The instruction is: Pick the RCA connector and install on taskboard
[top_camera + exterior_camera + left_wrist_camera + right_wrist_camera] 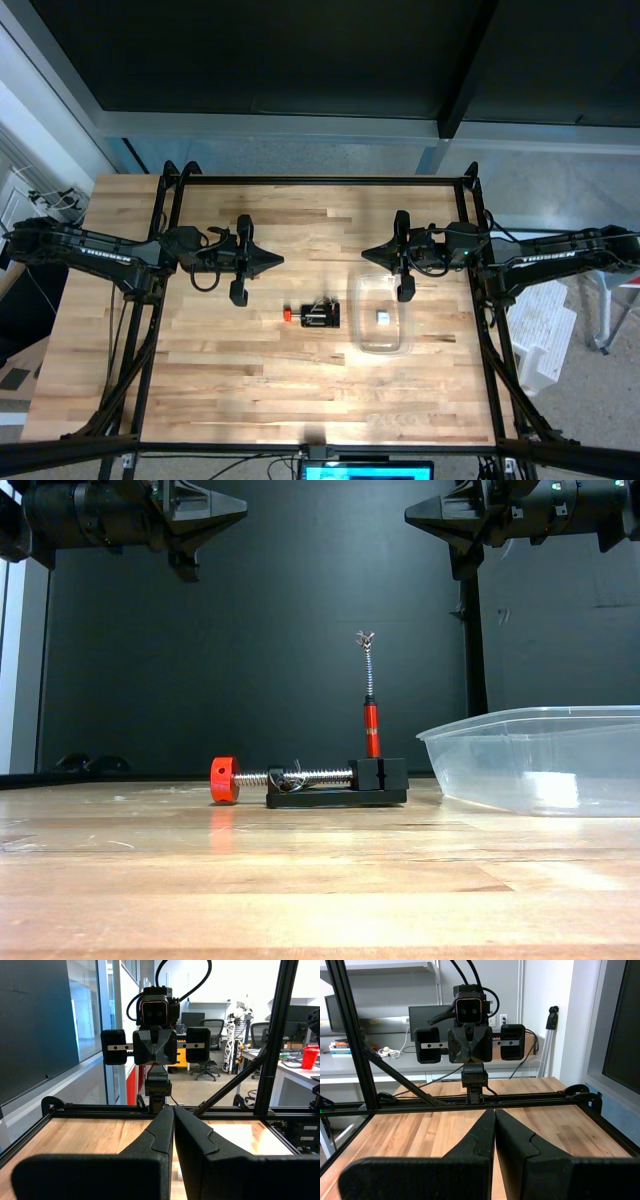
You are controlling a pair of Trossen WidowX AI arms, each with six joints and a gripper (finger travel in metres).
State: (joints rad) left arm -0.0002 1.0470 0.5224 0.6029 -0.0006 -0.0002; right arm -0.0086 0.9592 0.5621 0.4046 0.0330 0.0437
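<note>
Connector (371,730) seated upright on the vise (335,780), held by nothing.
Its braided cable (368,675) is seen rising straight above the vise, the red knob (224,779) at the vise's left end. A white block (382,317) is seen in the clear tray (385,350). Left gripper (173,1108) and right gripper (495,1111) are parked high over the table, tips facing, fingers pressed together on nothing.

Hi/low cams, both on vise (322,316)
</note>
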